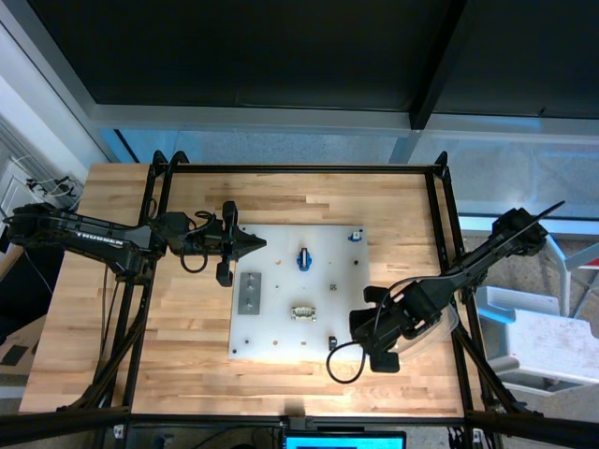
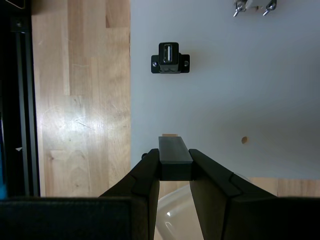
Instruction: Pick the 16mm bar from the taskboard and place it in the container
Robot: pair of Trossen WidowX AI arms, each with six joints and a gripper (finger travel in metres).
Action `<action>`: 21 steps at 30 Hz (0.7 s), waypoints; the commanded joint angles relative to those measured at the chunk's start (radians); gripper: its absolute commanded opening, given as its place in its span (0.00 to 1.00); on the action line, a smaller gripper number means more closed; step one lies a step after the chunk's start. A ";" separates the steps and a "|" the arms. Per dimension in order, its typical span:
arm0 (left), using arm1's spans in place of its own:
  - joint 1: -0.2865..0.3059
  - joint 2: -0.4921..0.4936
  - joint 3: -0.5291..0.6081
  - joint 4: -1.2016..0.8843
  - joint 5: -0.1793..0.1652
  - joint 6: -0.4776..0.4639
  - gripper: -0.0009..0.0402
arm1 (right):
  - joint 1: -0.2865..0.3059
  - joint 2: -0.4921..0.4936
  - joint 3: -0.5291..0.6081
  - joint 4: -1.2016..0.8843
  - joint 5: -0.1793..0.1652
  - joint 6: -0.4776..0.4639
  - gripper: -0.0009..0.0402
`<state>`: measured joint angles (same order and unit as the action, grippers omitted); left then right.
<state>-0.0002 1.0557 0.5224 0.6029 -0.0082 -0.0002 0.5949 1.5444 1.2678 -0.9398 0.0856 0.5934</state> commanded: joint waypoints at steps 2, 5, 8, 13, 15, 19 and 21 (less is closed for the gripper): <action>0.000 0.000 0.000 0.000 0.000 0.000 0.02 | 0.001 -0.002 0.000 -0.019 0.000 0.002 0.04; 0.000 0.000 0.000 0.000 0.000 0.000 0.02 | 0.001 -0.005 0.000 -0.032 0.000 0.002 0.04; 0.000 0.000 0.000 0.000 0.000 0.000 0.02 | 0.002 -0.007 0.000 -0.048 0.000 0.003 0.04; 0.000 0.000 0.000 0.000 0.000 0.000 0.02 | 0.008 -0.026 -0.006 -0.100 0.001 0.040 0.04; 0.000 0.000 0.000 0.000 0.000 0.000 0.02 | 0.008 -0.040 -0.017 -0.115 0.000 0.055 0.04; 0.000 0.000 0.000 0.000 0.000 0.000 0.02 | 0.012 -0.064 -0.055 -0.113 0.001 0.055 0.04; 0.000 0.000 0.000 0.000 0.000 0.000 0.02 | 0.014 -0.073 -0.069 -0.113 0.001 0.055 0.04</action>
